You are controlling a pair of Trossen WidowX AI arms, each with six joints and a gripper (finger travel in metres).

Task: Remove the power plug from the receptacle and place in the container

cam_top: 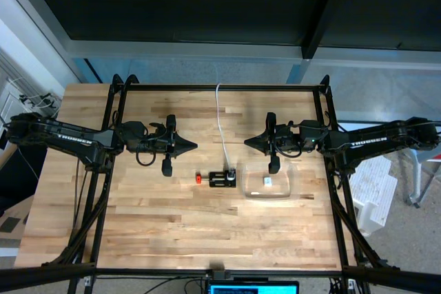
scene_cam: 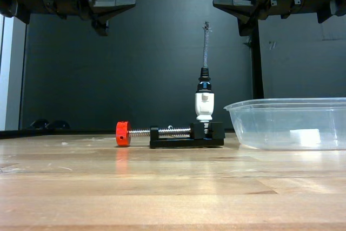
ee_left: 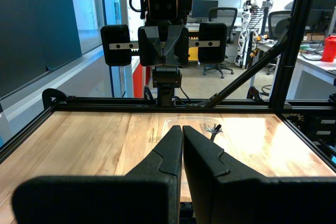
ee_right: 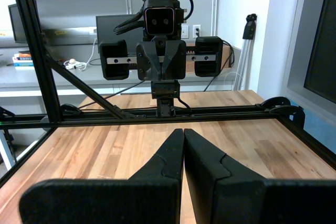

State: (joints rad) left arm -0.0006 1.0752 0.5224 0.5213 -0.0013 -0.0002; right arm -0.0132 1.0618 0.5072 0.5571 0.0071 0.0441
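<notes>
Nothing of the task is seen to be done. The tiny black power plug (scene_cam: 204,75), with its short thin wire tail pointing upward, is seated on top of the small white receptacle block (scene_cam: 204,104). The block is held upright in a little black vise (scene_cam: 186,133) with a red knob (scene_cam: 122,133) near the middle of the pale wooden table (cam_top: 138,225). The shallow clear plastic rectangular container (scene_cam: 270,128) is set just right of the vise, and nothing is seen in it but a small white sticker (cam_top: 267,181). The left gripper (cam_top: 189,146) is held high above the table, left of and beyond the vise, and the right gripper (cam_top: 251,142) is held at a like height, right of and beyond it. The fingers of each are pressed together on nothing, and both tips are pointed inward, well apart from the plug. All is therefore judged to be left: a gripper must be opened, brought down, closed on the plug, lifted clear and emptied over the container. A long white cable (cam_top: 221,118) is run from the receptacle toward the far edge, between the two grippers. The upright tail and the container's near wall are judged the closest hindrances, since a descending finger could be caught on either. A black metal frame (cam_top: 220,87) is set round the table.
</notes>
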